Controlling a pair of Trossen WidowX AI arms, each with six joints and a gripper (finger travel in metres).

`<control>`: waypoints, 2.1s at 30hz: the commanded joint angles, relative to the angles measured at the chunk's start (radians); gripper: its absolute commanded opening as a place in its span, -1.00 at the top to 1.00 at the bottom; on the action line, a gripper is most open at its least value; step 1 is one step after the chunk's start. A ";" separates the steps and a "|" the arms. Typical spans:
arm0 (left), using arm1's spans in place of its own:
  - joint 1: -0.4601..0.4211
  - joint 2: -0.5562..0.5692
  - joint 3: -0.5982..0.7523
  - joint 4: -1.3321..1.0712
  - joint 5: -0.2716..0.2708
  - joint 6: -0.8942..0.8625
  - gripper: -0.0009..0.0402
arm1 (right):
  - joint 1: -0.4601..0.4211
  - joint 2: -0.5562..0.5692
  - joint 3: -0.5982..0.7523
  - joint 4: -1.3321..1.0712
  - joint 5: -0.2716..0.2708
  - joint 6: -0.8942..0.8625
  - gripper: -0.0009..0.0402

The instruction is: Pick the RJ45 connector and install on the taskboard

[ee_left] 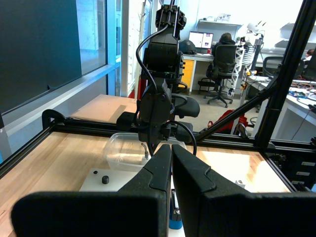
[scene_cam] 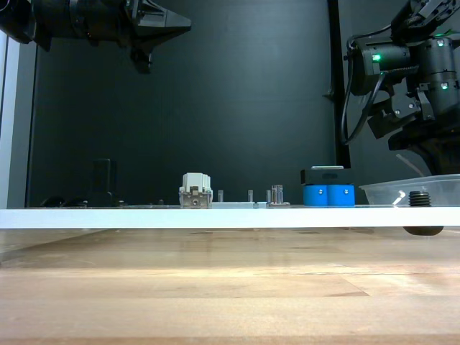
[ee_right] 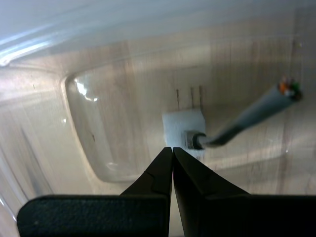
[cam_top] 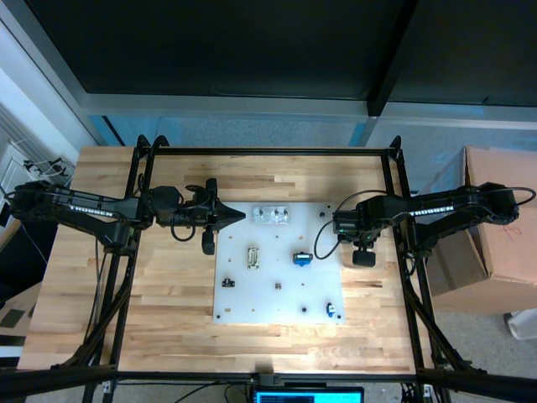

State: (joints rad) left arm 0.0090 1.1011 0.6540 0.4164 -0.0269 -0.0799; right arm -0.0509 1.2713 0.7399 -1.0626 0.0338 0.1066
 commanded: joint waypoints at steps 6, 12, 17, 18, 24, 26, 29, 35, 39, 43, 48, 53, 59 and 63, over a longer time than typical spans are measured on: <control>0.000 0.000 0.000 0.000 0.000 0.000 0.95 | 0.001 -0.010 0.080 -0.092 0.000 -0.008 0.96; 0.000 0.000 0.000 0.000 0.000 0.000 0.95 | 0.001 -0.039 0.157 -0.148 0.001 -0.011 0.96; 0.000 0.000 0.000 0.000 0.000 0.000 0.95 | 0.001 -0.068 0.217 -0.203 0.000 -0.010 0.96; 0.000 0.000 0.000 0.000 0.000 0.000 0.95 | 0.001 -0.071 0.227 -0.210 0.000 -0.010 0.96; 0.000 0.000 0.000 0.000 0.000 0.000 0.95 | 0.000 -0.076 0.245 -0.223 -0.001 -0.010 0.96; 0.000 0.000 0.000 0.000 0.000 0.000 0.95 | 0.000 -0.075 0.245 -0.230 -0.008 -0.006 0.96; 0.000 0.000 0.000 0.000 0.000 0.000 0.95 | 0.000 -0.069 0.245 -0.246 -0.012 -0.007 0.96; 0.000 0.000 0.000 0.000 0.000 0.000 0.95 | 0.000 -0.016 0.272 -0.292 -0.008 -0.032 0.77; 0.000 0.000 0.000 0.000 0.000 0.000 0.95 | -0.011 0.013 0.287 -0.278 0.004 -0.063 0.44; 0.000 0.000 0.000 0.000 0.000 0.000 0.95 | -0.048 0.041 0.285 -0.259 0.004 -0.063 0.12; 0.000 0.000 0.000 0.000 0.000 0.000 0.95 | -0.068 0.093 0.284 -0.253 0.027 -0.062 -0.10; 0.000 0.000 0.000 0.000 0.000 0.000 0.95 | -0.067 0.146 0.282 -0.253 0.027 -0.058 -0.07; 0.000 0.000 0.000 0.000 0.000 0.000 0.95 | -0.056 0.214 0.278 -0.233 0.028 -0.064 -0.02; 0.000 0.000 0.000 0.000 0.000 0.000 0.95 | -0.048 0.224 0.260 -0.198 0.029 -0.073 -0.02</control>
State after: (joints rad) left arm 0.0090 1.1011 0.6540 0.4164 -0.0269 -0.0799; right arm -0.0998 1.4940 1.0065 -1.2682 0.0635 0.0372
